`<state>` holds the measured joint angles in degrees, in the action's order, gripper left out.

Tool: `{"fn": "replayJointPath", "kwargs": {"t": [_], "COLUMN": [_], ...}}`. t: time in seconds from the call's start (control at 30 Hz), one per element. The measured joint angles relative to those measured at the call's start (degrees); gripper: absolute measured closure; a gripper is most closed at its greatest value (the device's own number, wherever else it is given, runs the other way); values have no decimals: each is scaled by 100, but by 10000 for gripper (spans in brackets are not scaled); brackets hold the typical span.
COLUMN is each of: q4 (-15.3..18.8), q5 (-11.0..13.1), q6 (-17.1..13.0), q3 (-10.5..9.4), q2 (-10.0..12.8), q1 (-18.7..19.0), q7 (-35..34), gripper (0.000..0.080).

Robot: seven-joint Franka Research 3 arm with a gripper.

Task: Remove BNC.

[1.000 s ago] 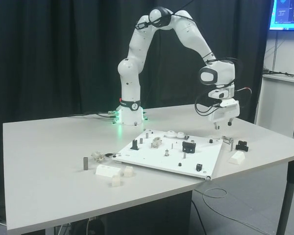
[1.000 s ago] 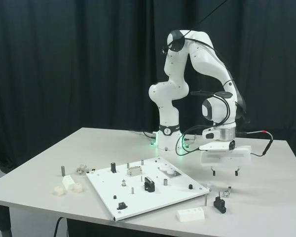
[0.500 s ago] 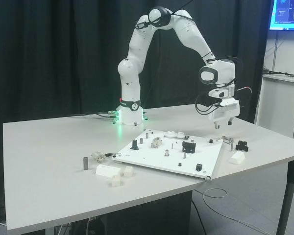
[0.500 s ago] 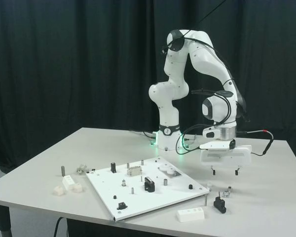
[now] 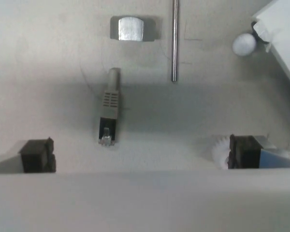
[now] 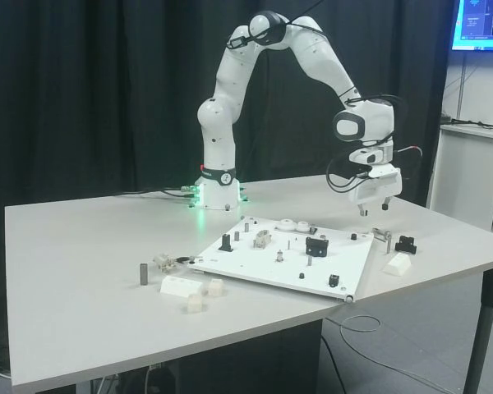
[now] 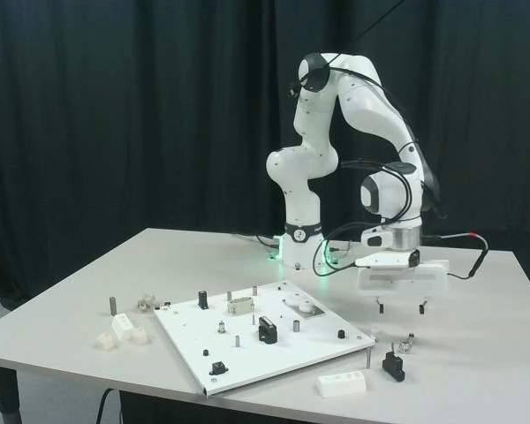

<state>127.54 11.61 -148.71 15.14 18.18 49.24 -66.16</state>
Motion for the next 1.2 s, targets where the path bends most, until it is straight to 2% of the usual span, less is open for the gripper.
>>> {"fn": "replayJointPath", "kwargs": {"t": [0.37,0.67,1.2], "q4": [-2,-3,-9], "q5": [-81,-117,-155], "q6": [0,0,40], "q3": [103,248,645], "q2": [-14,-108,-285], "q1": [-2,-13,-20], "q7": [0,0,-173], "gripper": [3,3,3]}}
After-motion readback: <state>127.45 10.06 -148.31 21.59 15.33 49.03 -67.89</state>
